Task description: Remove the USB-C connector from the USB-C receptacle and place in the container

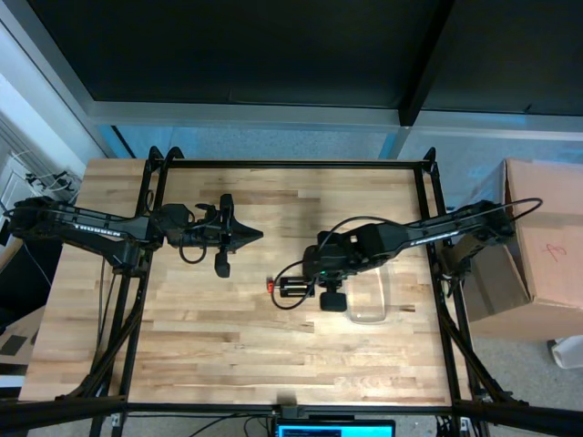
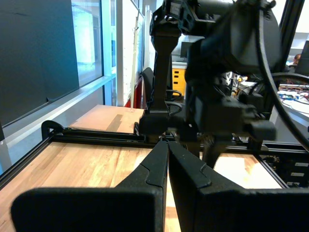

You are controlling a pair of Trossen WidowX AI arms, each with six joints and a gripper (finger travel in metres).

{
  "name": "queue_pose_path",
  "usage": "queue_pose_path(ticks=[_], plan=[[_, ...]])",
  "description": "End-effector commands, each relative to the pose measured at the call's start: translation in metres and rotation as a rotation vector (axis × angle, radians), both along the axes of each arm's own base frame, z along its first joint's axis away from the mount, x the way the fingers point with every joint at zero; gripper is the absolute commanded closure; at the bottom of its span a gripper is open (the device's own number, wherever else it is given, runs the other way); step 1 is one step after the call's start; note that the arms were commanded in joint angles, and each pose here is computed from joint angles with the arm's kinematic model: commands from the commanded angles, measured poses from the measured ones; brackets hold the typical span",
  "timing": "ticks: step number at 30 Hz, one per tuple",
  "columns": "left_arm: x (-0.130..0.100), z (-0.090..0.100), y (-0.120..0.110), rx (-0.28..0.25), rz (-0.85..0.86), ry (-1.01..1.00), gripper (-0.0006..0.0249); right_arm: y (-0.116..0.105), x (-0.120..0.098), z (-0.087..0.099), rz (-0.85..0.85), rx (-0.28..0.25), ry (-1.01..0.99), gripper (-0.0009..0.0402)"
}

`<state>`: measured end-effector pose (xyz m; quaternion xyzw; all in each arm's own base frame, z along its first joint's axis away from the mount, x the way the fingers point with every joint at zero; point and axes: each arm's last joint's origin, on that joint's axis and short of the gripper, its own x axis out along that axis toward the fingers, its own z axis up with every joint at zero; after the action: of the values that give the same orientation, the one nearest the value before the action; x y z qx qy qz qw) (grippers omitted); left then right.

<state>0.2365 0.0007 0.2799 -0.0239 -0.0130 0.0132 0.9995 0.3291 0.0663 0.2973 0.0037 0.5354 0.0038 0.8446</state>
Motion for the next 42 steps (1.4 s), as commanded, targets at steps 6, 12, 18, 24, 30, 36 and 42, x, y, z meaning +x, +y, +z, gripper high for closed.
queue_pose_path(ticks=[6, 12, 18, 24, 30, 36, 42], plan=[[0.000, 0.000, 0.000, 0.000, 0.000, 0.001, 0.0243, -0.008, -0.051, 0.012, -0.060, 0.003, -0.034, 0.0393], [0.000, 0.000, 0.000, 0.000, 0.000, 0.000, 0.0243, -0.011, -0.090, 0.007, -0.112, 0.043, -0.038, 0.0393], [0.000, 0.000, 0.000, 0.000, 0.000, -0.001, 0.0243, -0.012, -0.127, -0.002, -0.149, 0.071, -0.012, 0.0393], [0.000, 0.000, 0.000, 0.000, 0.000, 0.000, 0.0243, -0.012, -0.161, -0.013, -0.139, 0.054, 0.079, 0.0393], [0.000, 0.000, 0.000, 0.000, 0.000, 0.000, 0.0243, -0.012, -0.186, -0.020, -0.140, 0.069, 0.114, 0.0393], [0.000, 0.000, 0.000, 0.000, 0.000, 0.000, 0.0243, -0.010, -0.207, -0.028, -0.143, 0.097, 0.164, 0.0393], [0.000, 0.000, 0.000, 0.000, 0.000, -0.001, 0.0243, -0.005, -0.217, -0.039, -0.124, 0.077, 0.214, 0.0393]])
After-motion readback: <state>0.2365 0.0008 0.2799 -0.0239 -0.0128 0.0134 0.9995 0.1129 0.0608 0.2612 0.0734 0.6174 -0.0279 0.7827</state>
